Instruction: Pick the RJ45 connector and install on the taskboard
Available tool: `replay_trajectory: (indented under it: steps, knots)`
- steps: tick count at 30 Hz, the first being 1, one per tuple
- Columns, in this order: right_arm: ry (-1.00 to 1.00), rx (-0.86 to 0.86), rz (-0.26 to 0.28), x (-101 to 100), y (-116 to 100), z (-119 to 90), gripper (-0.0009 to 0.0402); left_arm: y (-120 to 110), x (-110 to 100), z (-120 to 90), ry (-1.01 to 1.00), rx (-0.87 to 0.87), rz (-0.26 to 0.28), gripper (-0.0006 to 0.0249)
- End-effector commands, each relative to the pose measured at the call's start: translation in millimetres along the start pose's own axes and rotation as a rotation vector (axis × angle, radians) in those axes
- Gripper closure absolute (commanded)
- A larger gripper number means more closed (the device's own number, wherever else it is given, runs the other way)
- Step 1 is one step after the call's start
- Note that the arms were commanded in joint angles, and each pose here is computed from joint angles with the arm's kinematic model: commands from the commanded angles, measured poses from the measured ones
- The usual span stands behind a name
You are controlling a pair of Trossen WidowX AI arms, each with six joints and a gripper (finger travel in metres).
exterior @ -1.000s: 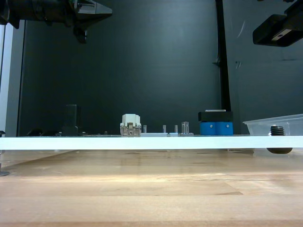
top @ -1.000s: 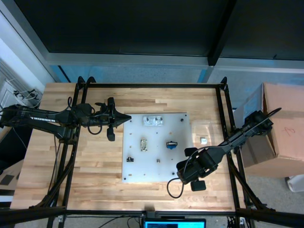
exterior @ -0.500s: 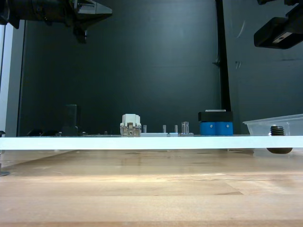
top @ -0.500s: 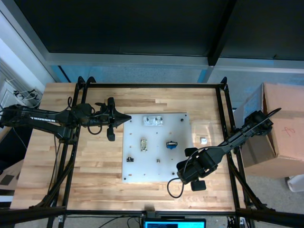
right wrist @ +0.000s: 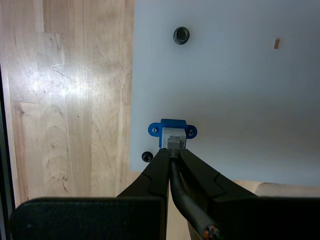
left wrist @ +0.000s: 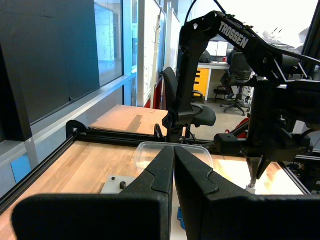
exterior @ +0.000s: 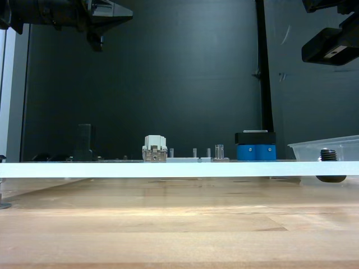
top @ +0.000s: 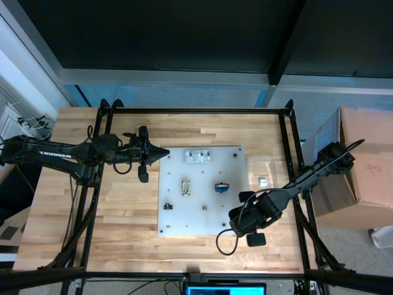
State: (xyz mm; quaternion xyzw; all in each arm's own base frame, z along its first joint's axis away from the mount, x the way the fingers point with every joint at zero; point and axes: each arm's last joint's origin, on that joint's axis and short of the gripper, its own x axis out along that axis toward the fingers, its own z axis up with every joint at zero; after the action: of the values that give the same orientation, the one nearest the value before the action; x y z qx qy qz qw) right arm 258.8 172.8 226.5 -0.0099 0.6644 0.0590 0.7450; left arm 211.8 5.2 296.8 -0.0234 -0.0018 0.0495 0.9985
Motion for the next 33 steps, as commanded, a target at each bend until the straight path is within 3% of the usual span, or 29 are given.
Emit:
replay_trajectory:
  steps: [1, 10, 25, 33]
  knots:
    - [0.015, -0.001, -0.008, 4.3, -0.6, -1.1, 0.0393, 0.1, 0.1, 0.1, 0.0, 0.0, 0.0, 0.0243]
    - [0.004, -0.002, -0.002, 1.2, -0.7, -1.6, 0.0385, 0.1, 0.1, 0.1, 0.0, 0.0, 0.0, 0.0243]
    - [-0.023, 0.002, 0.012, -5.7, -1.1, -2.1, 0.0312, 0.1, 0.1, 0.1, 0.0, 0.0, 0.0, 0.0243]
    - [-0.054, 0.001, 0.029, -20.4, -3.6, -7.0, 0.028, 0.1, 0.1, 0.1, 0.0, 0.0, 0.0, 0.0243]
